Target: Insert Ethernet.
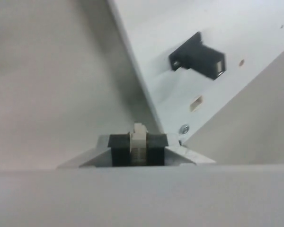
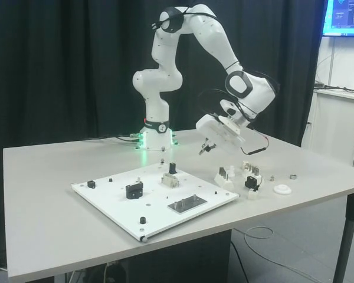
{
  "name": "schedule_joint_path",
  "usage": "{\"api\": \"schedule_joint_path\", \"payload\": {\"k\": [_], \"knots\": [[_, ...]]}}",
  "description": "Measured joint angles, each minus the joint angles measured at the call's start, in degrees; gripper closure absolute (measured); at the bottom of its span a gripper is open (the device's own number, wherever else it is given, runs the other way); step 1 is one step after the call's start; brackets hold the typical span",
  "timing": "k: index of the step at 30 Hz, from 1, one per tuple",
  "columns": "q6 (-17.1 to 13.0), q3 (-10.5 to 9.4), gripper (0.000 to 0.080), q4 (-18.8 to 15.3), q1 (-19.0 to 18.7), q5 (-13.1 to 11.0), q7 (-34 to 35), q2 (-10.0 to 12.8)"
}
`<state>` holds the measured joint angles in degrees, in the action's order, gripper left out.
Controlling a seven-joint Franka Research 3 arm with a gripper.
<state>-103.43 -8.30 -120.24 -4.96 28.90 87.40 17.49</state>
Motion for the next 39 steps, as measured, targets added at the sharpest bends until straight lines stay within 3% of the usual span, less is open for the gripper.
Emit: {"api": "schedule_joint_path", "payload": {"k": [14, 21, 28, 39], "knots": [[-3.2, 0.18, 0.0737, -3.8, 6.3, 3.5, -6.6, -3.1], [-5.8, 1.82, 0.0737, -5.9, 8.8, 4.5, -10.9, -4.8], [-9.0, 5.58, 0.0737, -7.5, 9.5, 5.4, -15.5, -6.5], [-13.8, 13.12, 0.0737, -8.8, 9.5, 5.8, -24.4, -8.5]]}}
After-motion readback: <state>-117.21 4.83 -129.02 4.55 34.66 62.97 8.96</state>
